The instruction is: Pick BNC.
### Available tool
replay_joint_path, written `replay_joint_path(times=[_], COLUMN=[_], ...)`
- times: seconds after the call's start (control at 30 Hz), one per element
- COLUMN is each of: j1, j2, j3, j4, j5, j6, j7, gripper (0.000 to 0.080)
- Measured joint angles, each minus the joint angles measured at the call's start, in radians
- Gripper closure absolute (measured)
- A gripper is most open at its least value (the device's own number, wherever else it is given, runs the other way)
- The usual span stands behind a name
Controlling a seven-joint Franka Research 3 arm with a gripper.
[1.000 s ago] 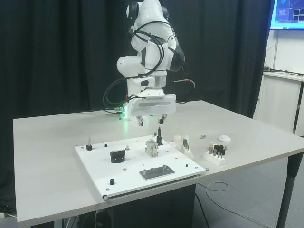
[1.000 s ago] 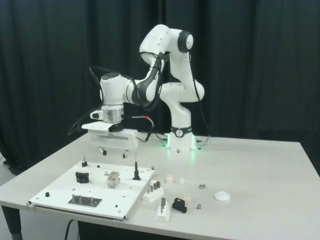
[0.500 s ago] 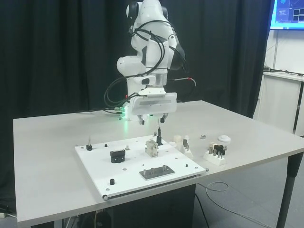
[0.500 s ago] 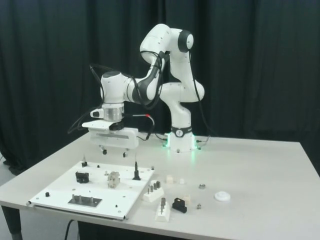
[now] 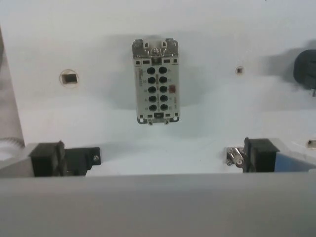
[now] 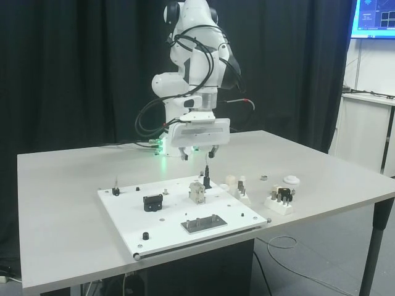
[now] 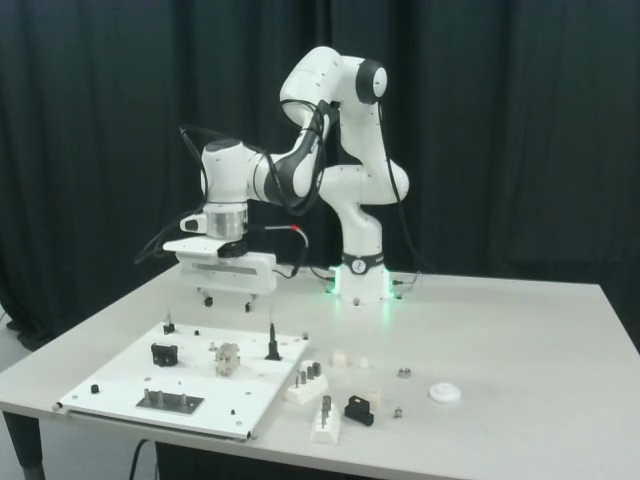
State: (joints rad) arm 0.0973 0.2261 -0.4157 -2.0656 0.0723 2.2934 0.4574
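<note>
The BNC is, as far as I can tell, the slim black upright connector [image 6: 208, 177] [image 7: 271, 346] at the far side of the white board [image 6: 123, 213]. My gripper [image 6: 197, 156] [image 7: 228, 302] hangs open well above the board, holding nothing. In the wrist view its two black fingertips [image 5: 47, 158] stand far apart around the midpoint [image 5: 153, 157]. Straight below is a grey multi-pin connector block [image 5: 156, 81] [image 6: 197, 190]. A black rounded part [image 5: 306, 69] shows at the picture's edge; I cannot tell whether it is the BNC.
On the board also sit a black block [image 6: 152, 201], a grey plate with pegs [image 6: 203, 223] and small black studs [image 6: 145, 235]. Beside the board stand white holders [image 6: 279, 200] [image 7: 325, 422] and a white disc [image 6: 291, 179]. A green light [image 7: 333, 288] glows at the arm's base.
The gripper has risen a little above the board and stayed open. Nothing on the table has moved.
</note>
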Motion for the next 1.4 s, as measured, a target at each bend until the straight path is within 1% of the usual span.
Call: replay_joint_path(times=[0.67,1.4], j1=[0.0,-0.002], j2=[-0.001,0.017], j3=[0.0,-0.003], j4=[0.001,0.001], j5=[0.0,0.0], j6=[0.02,0.077], j7=[-0.013,-0.05], gripper=[0.0003,0.0003])
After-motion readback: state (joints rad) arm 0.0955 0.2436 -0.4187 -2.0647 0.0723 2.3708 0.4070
